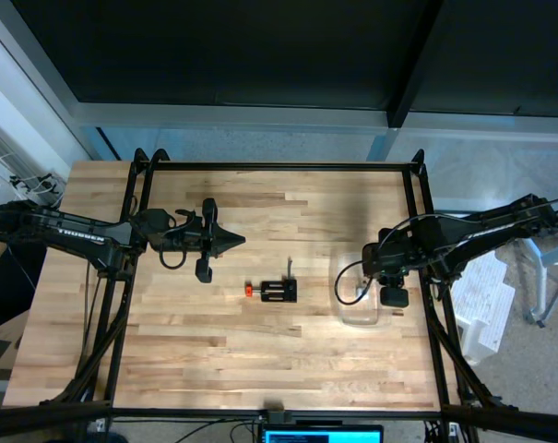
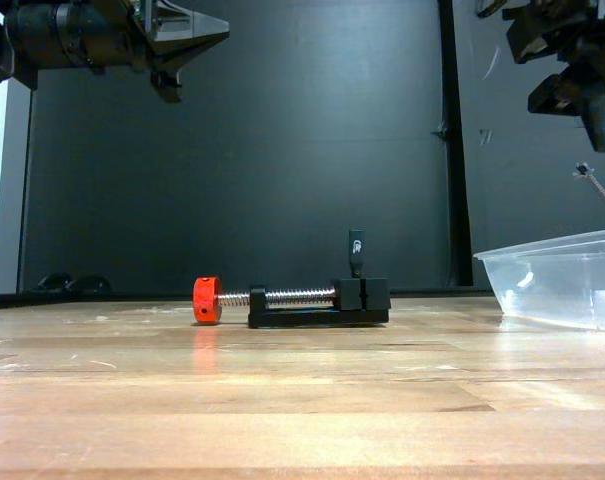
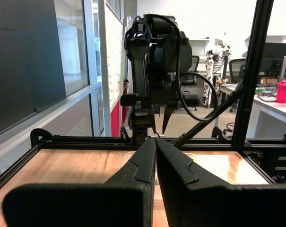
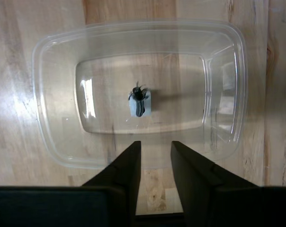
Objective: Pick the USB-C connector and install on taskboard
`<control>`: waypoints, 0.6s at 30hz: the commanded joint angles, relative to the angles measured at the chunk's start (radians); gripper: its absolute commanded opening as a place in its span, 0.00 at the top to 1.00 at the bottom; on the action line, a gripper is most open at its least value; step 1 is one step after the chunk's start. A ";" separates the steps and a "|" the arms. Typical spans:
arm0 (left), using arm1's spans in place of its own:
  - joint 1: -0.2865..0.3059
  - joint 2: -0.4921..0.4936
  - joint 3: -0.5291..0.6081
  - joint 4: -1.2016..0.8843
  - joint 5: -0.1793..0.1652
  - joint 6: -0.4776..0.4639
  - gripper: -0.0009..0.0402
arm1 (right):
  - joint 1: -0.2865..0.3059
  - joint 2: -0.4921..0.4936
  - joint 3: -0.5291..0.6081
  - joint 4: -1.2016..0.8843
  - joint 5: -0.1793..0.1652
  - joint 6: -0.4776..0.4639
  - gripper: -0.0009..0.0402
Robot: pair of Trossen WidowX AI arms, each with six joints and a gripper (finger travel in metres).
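The right claw (image 4: 154, 144) hangs slightly parted above the clear tray (image 4: 43, 118) near the table's (image 1: 214, 351) right edge. The USB-C connector (image 4: 139, 102) lies inside the tray. The left claw (image 3: 155, 142) is closed and raised left of the mid-table taskboard (image 1: 277, 292).

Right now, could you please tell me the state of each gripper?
Left gripper: closed, empty, raised left of taskboard.
Right gripper: open, empty, over the clear tray.

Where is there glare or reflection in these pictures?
Right wrist view: glare streaks on the clear tray under the open right gripper. Low view: the red knob of the taskboard is mirrored in the table. Left wrist view: the shut left gripper, high over the table, looks dark against a bright office.
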 commanded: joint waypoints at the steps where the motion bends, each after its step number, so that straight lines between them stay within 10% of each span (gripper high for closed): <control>1: 0.000 0.000 0.000 0.000 0.000 0.000 0.98 | 0.001 0.017 -0.002 0.008 0.012 0.003 0.70; 18: 0.000 0.000 0.000 0.000 0.000 0.000 0.98 | 0.077 0.017 -0.127 0.110 0.051 0.090 0.56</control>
